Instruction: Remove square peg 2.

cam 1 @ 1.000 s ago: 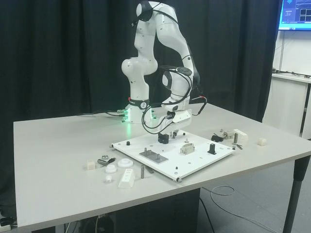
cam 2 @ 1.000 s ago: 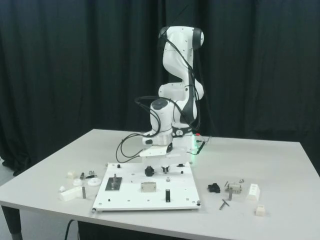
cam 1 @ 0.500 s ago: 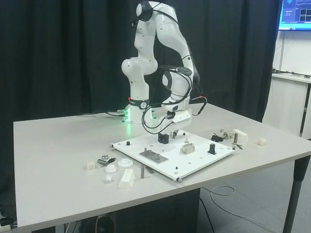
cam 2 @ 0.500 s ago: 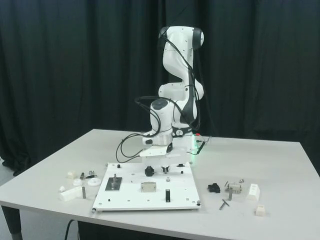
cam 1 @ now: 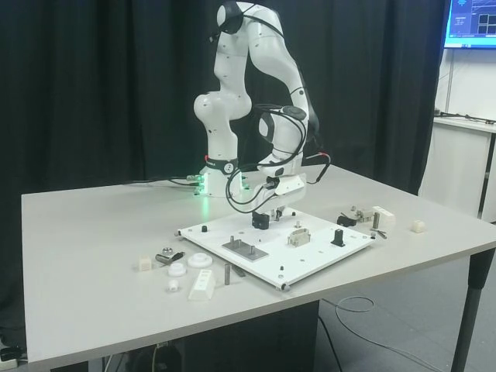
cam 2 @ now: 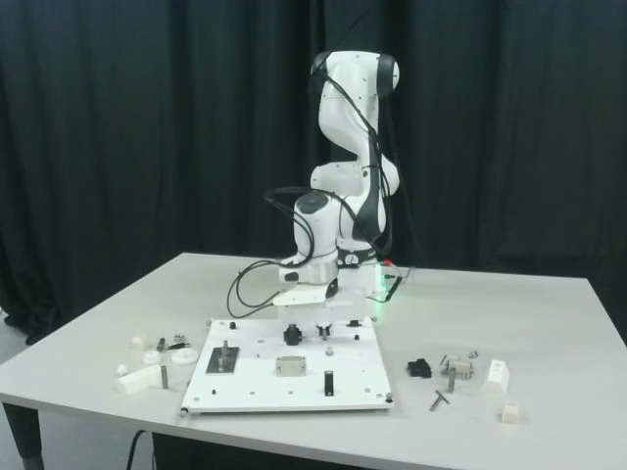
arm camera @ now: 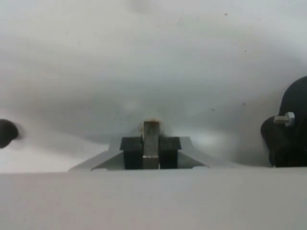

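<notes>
Between the tool's (arm camera: 151, 153) black fingers (arm camera: 130, 152) stands square peg 2 (arm camera: 151, 143).

We find no words or numbers that we can read. The screen (cam 1: 470, 22) at about one o'clock in the first room view shows lines of writing, but they are too small for us.
</notes>
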Action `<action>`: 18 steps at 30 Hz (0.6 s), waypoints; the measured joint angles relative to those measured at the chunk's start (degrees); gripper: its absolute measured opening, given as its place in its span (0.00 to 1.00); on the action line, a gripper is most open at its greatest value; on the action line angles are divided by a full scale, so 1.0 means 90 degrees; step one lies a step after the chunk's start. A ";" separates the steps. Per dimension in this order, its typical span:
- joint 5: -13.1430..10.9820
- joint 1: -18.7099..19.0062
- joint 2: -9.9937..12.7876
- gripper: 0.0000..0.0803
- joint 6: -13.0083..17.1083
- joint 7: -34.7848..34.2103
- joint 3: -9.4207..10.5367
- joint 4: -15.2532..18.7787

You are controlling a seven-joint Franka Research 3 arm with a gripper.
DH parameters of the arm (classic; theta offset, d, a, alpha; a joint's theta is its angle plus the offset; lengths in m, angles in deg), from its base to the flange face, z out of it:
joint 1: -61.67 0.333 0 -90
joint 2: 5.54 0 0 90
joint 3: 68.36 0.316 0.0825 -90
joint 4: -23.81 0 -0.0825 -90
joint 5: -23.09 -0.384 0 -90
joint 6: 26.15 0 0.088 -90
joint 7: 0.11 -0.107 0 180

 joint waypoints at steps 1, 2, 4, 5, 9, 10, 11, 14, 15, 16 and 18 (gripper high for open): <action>0.0000 0.0000 -0.0001 0.08 -0.0005 0.0000 0.0000 -0.0002; 0.0000 0.0000 -0.0001 0.08 -0.0010 0.0000 0.0000 -0.0004; 0.0000 0.0000 -0.0002 0.08 -0.0020 0.0000 -0.0001 -0.0009; 0.0000 0.0000 -0.0002 0.08 -0.0024 0.0000 -0.0001 -0.0011; 0.0000 -0.0001 -0.0007 0.08 -0.0050 0.0000 -0.0004 -0.0021; 0.0000 -0.0001 -0.0011 0.08 -0.0057 0.0000 -0.0005 -0.0023; 0.0000 -0.0002 -0.0015 0.08 -0.0063 0.0000 -0.0006 -0.0023; 0.0013 -0.0005 -0.0031 0.08 -0.0085 0.0000 -0.0008 -0.0026; 0.0024 -0.0006 -0.0037 0.08 -0.0093 0.0000 -0.0008 -0.0027; 0.0037 -0.0006 -0.0042 0.08 -0.0100 0.0005 -0.0008 -0.0028; 0.0079 -0.0005 -0.0053 0.08 -0.0114 0.0024 -0.0008 -0.0029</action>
